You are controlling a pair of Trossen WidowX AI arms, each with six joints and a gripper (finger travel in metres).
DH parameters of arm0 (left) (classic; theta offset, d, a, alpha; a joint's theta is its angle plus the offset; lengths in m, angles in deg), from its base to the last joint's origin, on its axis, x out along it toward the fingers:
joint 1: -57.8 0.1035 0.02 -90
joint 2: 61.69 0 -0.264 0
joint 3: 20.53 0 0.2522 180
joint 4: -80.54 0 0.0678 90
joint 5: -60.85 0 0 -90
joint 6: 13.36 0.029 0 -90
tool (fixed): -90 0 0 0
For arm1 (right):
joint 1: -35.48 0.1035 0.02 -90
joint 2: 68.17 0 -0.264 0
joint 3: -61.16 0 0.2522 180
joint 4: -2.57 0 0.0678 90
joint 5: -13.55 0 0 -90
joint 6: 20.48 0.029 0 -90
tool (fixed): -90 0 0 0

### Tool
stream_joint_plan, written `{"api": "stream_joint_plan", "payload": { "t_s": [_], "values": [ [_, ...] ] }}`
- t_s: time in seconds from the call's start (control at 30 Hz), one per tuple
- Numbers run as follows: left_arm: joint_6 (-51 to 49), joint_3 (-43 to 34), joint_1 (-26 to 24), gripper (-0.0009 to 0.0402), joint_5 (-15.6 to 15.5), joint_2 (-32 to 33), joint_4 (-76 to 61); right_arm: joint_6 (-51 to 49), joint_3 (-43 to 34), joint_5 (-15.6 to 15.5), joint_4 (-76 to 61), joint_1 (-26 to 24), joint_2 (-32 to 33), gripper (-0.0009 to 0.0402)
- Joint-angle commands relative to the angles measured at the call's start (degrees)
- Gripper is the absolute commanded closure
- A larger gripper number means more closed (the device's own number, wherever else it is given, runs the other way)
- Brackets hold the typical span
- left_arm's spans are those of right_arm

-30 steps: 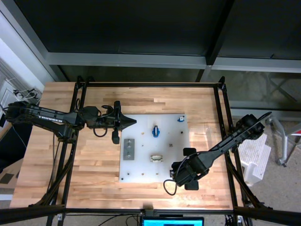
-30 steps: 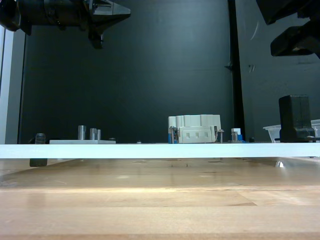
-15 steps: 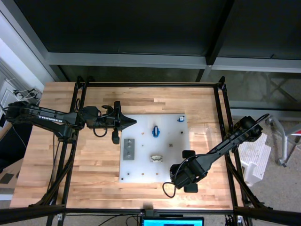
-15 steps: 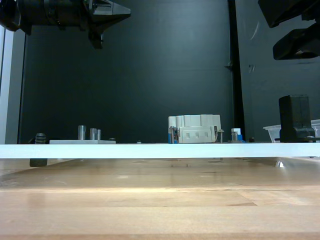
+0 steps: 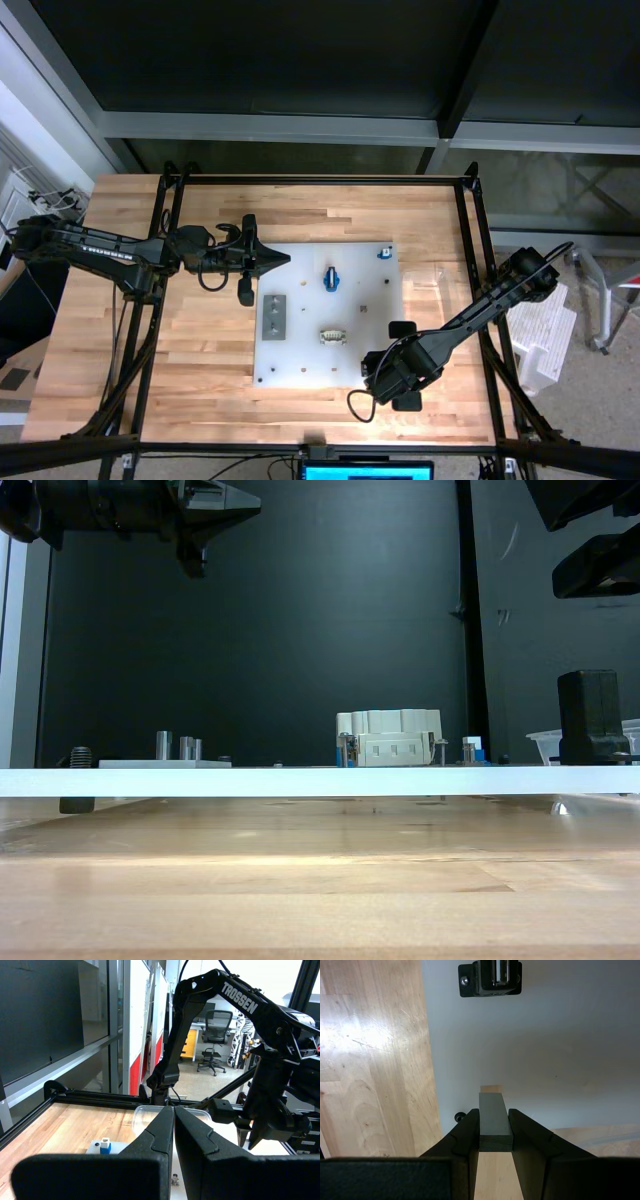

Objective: Pick the 16mm bar and install on taskboard

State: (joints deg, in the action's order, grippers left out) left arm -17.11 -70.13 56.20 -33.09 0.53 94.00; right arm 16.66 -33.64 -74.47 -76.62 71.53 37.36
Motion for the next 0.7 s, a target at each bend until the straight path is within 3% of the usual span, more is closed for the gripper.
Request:
{"api": "stream_joint_plan", "payload": {
  "t_s": [0.03,0.7],
  "values": [
    [0.0,0.0,0.0,0.0393,0.0,0.0,0.0,-0.1,0.3,0.1,0.2,0.0,0.0,0.0382],
    [0.0,0.0,0.0,0.0393,0.0,0.0,0.0,-0.4,0.7,1.0,0.8,0.1,0.0,0.0382]
  ]
}}
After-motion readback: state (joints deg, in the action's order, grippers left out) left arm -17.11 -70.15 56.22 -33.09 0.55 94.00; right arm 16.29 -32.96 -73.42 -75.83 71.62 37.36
